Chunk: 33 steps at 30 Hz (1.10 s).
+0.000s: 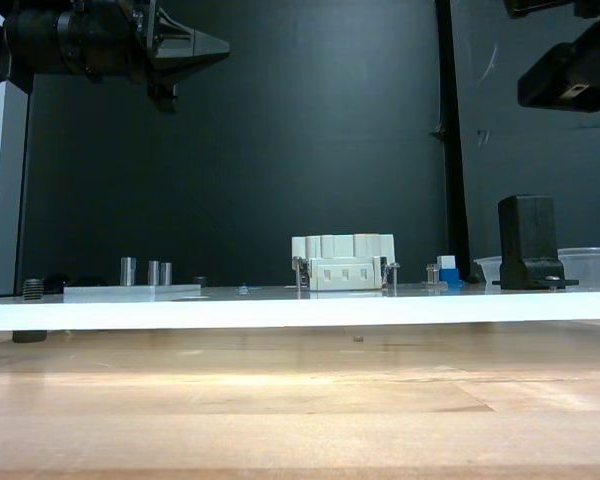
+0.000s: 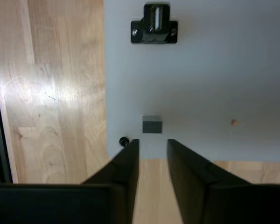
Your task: Pick the 16mm bar from the taskboard and place it in the container
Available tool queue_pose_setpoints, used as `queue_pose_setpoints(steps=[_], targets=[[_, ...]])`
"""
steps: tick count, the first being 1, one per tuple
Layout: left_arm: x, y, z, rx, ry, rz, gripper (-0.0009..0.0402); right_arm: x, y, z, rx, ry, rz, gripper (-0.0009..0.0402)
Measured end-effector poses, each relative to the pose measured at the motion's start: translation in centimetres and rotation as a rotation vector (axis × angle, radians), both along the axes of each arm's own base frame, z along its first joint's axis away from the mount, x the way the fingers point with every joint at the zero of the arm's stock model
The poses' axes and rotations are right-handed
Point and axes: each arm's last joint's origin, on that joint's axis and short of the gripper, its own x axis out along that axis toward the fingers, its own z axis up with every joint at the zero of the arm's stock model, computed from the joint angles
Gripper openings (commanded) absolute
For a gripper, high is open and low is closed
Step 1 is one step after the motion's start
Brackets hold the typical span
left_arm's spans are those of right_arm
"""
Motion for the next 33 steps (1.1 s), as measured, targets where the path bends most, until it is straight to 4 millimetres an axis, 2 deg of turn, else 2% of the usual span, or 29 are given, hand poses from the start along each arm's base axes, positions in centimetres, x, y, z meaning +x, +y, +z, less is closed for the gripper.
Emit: queue_pose_setpoints(steps=[4, 8, 21, 33], targets=[[0.0, 0.0, 0.0, 0.0, 0.0, 0.0, 0.0, 0.1, 0.1, -0.1, 0.003, -0.011, -0.002, 0.0192], [0.0, 0.0, 0.0, 0.0, 0.0, 0.0, 0.0, 0.1, 0.2, -0.1, 0.007, -0.018, 0.0, 0.0216], [0.0, 0.0, 0.0, 0.0, 0.0, 0.0, 0.0, -0.4, 0.0, -1.6, -0.028, -0.004, -0.021, 0.0215], [0.0, 0.0, 0.0, 0.0, 0.0, 0.0, 0.0, -0.2, 0.2, -3.8, -0.043, -0.008, -0.021, 0.0215]])
